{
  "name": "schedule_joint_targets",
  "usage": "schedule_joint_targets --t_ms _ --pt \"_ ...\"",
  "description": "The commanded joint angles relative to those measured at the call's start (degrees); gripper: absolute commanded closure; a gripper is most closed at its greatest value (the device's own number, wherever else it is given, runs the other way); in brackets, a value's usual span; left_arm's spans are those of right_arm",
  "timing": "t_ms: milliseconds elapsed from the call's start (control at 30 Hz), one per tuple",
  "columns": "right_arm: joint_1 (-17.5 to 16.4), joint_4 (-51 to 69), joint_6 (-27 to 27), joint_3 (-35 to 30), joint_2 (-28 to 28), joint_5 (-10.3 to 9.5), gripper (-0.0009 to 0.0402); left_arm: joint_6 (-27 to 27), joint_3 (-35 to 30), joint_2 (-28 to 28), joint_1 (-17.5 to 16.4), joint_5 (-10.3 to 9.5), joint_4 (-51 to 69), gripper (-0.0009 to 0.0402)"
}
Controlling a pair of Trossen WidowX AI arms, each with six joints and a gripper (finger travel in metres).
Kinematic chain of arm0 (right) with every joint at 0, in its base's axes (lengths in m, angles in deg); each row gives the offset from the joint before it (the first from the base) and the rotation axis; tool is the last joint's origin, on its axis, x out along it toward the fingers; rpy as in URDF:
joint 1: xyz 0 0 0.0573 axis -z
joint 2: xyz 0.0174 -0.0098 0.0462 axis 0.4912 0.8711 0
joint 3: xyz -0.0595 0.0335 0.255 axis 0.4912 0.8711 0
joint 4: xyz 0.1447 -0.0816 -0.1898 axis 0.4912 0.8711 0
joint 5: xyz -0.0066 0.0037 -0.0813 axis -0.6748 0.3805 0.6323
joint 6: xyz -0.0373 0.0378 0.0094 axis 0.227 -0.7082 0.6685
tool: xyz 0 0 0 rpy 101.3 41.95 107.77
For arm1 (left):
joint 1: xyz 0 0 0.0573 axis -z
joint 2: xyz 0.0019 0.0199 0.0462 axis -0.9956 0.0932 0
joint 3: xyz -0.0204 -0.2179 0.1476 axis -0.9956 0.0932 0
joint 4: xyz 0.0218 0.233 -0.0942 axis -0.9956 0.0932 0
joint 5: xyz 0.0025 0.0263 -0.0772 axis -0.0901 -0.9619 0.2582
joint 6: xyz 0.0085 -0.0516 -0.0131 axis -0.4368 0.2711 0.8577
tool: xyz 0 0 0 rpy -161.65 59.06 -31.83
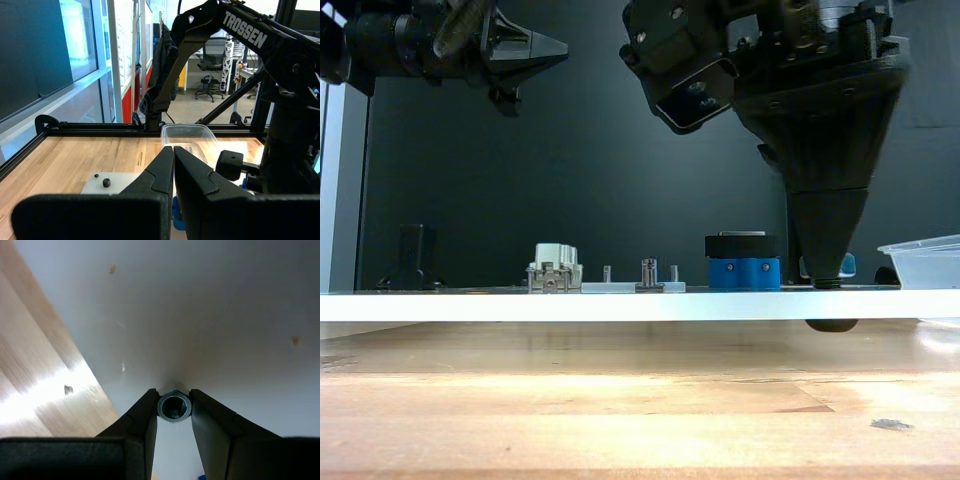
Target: Pick the M12 fastener and fasten on the M12 threads
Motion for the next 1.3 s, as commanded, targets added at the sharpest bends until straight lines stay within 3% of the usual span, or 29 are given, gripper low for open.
schedule_joint_targets --t_ms 33,200,567,1300 --pt "0.0 0.2 -7.2 -0.1 0.0 0.04 0.0364 0.0 0.0 0.0 0.0 0.02 0.0 0.0393" --pt "0.0 0.1 -21.2 -0.1 0.1 0.09 0.0364 0.0 0.0 0.0 0.0 0.02 0.0 0.0393" --pt "0.0 0.2 -46.0 -0.1 0.1 0.15 0.0364 0.0 0.0 0.0 0.0 0.02 0.0 0.0393" --pt "0.0 1.3 -85.0 -0.1 0.0 0.13 0.0364 0.0 0.0 0.0 0.0 0.02 0.0 0.0393"
